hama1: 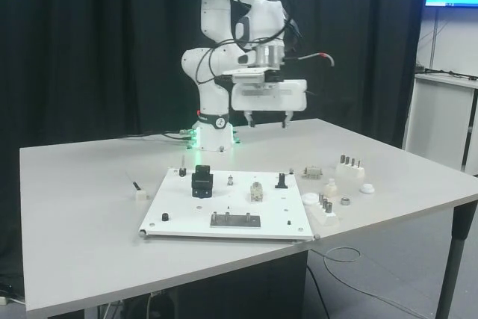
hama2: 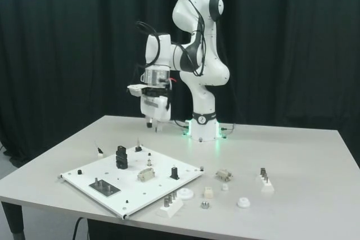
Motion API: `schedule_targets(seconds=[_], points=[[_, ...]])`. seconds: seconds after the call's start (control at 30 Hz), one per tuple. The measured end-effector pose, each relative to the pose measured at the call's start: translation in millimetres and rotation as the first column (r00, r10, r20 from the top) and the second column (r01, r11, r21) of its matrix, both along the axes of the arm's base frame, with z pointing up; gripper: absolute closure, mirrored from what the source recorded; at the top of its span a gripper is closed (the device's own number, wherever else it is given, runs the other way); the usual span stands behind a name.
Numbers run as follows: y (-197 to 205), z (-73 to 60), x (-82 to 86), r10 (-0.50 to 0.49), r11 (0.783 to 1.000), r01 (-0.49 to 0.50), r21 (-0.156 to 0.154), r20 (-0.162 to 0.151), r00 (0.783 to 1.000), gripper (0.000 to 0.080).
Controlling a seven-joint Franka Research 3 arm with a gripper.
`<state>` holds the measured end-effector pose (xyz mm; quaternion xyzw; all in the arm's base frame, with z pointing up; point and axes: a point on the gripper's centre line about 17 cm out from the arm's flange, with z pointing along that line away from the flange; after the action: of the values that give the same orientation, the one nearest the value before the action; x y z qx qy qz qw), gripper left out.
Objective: Pick bolt 4.
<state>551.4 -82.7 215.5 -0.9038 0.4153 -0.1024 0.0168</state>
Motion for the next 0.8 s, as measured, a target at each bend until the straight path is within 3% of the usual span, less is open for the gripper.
schedule_targets(seconds=[0.5, 0.8], points=[[70.6, -11.1, 60.7, 0.018, 0.999, -0.019, 0.040, 0.017, 1.000, 0.0003], [106.3, -21.5, 84.5, 0.057, 0.998, -0.056, 0.039, -0.010, 0.998, 0.0003]])
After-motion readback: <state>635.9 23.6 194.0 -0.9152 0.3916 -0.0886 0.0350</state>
